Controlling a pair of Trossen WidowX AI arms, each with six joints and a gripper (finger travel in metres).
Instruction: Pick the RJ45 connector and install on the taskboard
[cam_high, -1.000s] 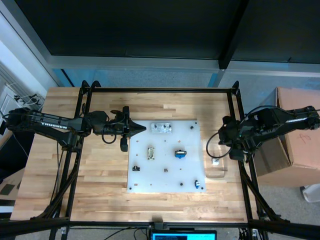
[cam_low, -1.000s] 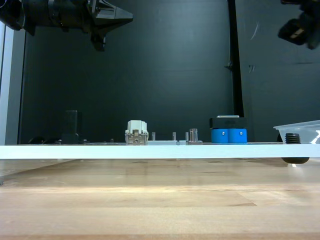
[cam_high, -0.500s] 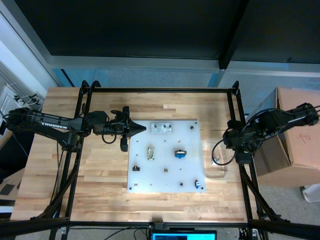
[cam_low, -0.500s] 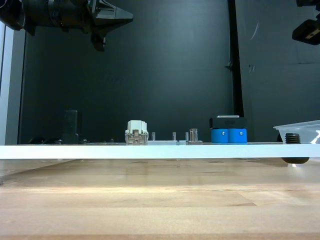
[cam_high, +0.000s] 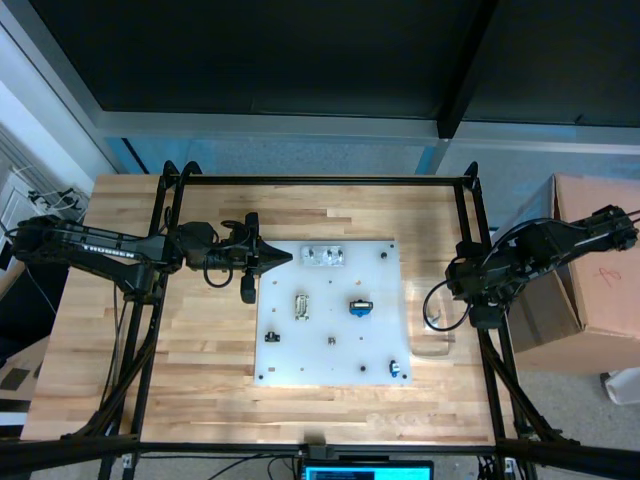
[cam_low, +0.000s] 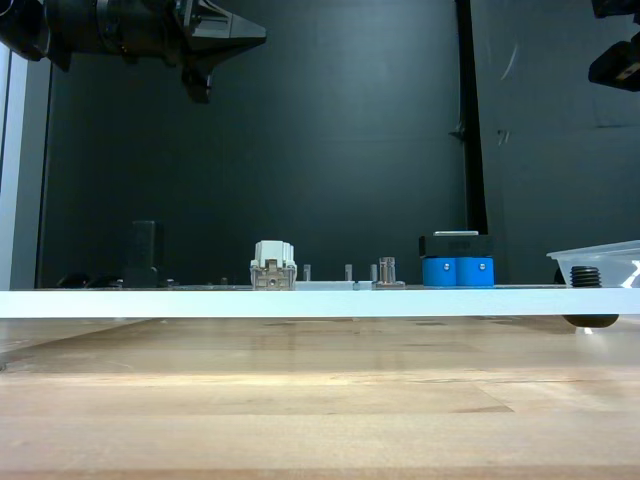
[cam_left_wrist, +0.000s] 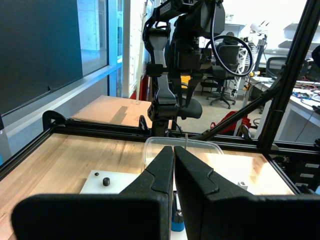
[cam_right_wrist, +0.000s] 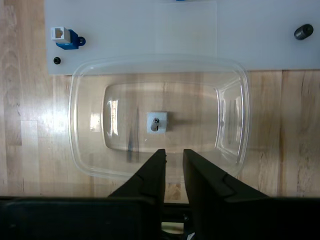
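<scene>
The RJ45 connector (cam_right_wrist: 156, 122), a small pale grey block, lies free in the middle of the clear plastic tray (cam_right_wrist: 80, 145), clear of the board. Its blue seat with a white socket (cam_right_wrist: 65, 36) stands near the white taskboard's (cam_high: 300, 370) front right corner. My right gripper (cam_right_wrist: 174, 152) hangs above the tray's edge, fingers a narrow gap apart and holding nothing; in the high view it (cam_high: 462, 285) is just right of the board. My left gripper (cam_high: 285, 257) is shut and empty, high over the board's far left edge.
The board carries a blue block (cam_high: 360, 307), a grey connector housing (cam_high: 301, 305), a metal part (cam_high: 324, 258) and small posts. The tray (cam_high: 432, 335) sits on the wood beside the board's right edge. A cardboard box (cam_high: 590, 270) stands off the table's right side.
My right gripper has moved right and slightly toward the near edge, rising in the low view, then hardly moved. The connector has stayed in the tray. The left arm has not moved.
</scene>
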